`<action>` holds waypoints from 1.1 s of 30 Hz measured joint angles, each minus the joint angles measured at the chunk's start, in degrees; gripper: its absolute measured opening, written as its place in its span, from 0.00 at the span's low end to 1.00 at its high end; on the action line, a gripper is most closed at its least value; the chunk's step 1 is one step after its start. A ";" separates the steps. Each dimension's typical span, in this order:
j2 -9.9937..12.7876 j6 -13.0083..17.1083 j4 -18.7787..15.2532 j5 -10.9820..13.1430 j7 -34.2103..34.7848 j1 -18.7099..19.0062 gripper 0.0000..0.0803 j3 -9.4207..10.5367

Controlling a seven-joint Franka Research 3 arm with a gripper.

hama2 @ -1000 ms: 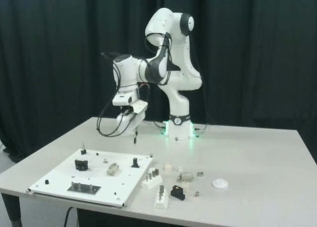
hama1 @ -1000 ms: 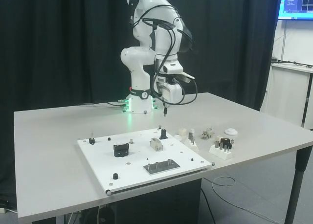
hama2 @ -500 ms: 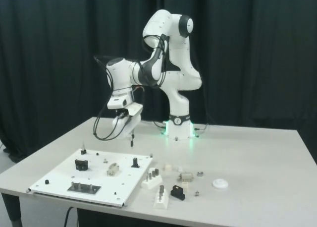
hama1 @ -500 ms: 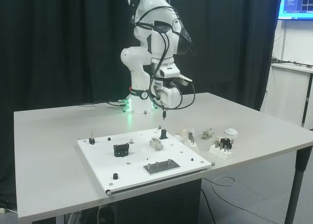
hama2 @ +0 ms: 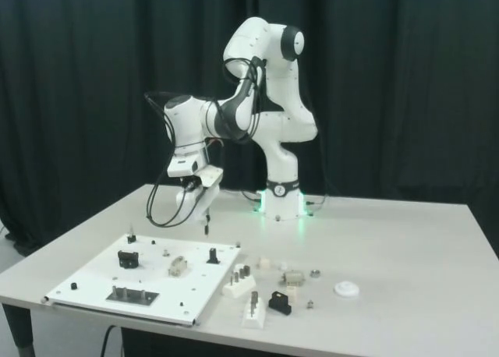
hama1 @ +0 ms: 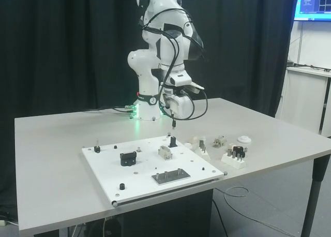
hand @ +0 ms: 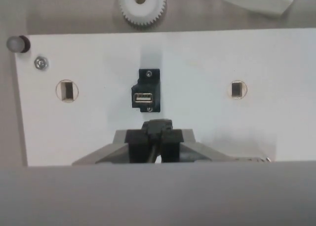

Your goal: Insert USB.

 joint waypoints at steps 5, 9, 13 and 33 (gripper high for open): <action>0.59 -0.11 0.40 0.54 -0.02 0.00 0.06 -0.01; 0.94 -0.12 0.57 0.78 -0.47 0.00 0.06 -0.01; 1.17 -0.12 0.65 1.34 -1.15 0.00 0.06 -0.01; 2.44 -0.04 1.74 2.26 -1.27 0.00 0.06 -0.08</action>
